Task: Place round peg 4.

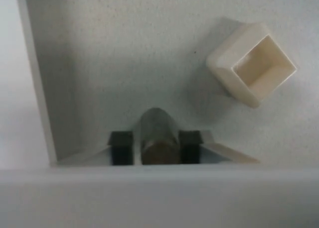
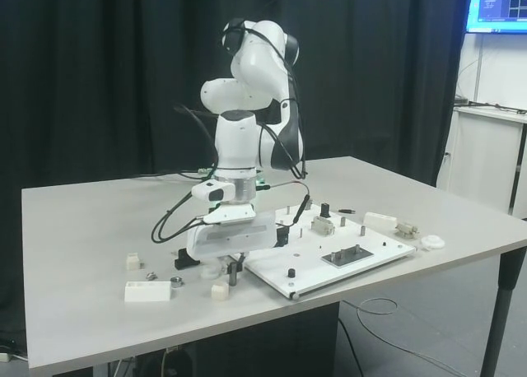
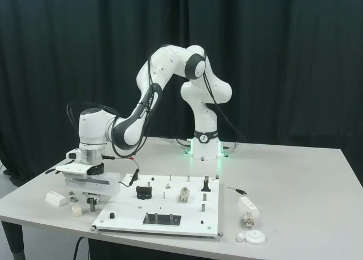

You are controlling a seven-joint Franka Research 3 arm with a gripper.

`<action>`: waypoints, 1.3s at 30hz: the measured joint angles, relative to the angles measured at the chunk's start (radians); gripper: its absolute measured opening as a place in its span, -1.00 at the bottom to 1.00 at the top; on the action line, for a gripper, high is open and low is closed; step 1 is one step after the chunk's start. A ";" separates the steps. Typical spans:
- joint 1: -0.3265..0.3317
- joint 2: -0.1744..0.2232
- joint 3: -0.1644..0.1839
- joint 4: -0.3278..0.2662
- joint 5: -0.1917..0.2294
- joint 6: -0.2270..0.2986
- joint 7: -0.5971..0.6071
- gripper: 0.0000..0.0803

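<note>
A grey round peg point(image 1: 158, 126) stands upright between my black fingers point(image 1: 122, 147), and my gripper point(image 1: 156, 147) is shut on it. In the room views the gripper point(image 2: 235, 272) point(image 3: 91, 202) hangs low over the grey table, just off the near left corner of the white board point(image 2: 362, 244) point(image 3: 127, 217). The peg point(image 2: 233, 276) point(image 3: 91, 205) has its lower end close to the tabletop. A small white hollow square block point(image 1: 254, 63) point(image 2: 219, 290) point(image 3: 76, 210) lies on the table right beside it, apart from it.
The board carries several upright pegs, a black fixture point(image 3: 144, 192) and a grey plate point(image 3: 160, 218). A white rectangular block point(image 2: 148, 291) point(image 3: 57, 198) and small nuts lie left of the gripper. A white gear point(image 3: 256, 236) and a white connector point(image 3: 248, 205) lie right of the board.
</note>
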 joint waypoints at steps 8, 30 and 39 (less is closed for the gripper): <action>-0.004 0.009 0.000 0.027 0.000 -0.031 -0.008 0.45; -0.011 0.009 -0.023 0.119 0.000 -0.166 -0.008 0.99; -0.011 0.009 -0.025 0.124 0.000 -0.170 -0.006 0.99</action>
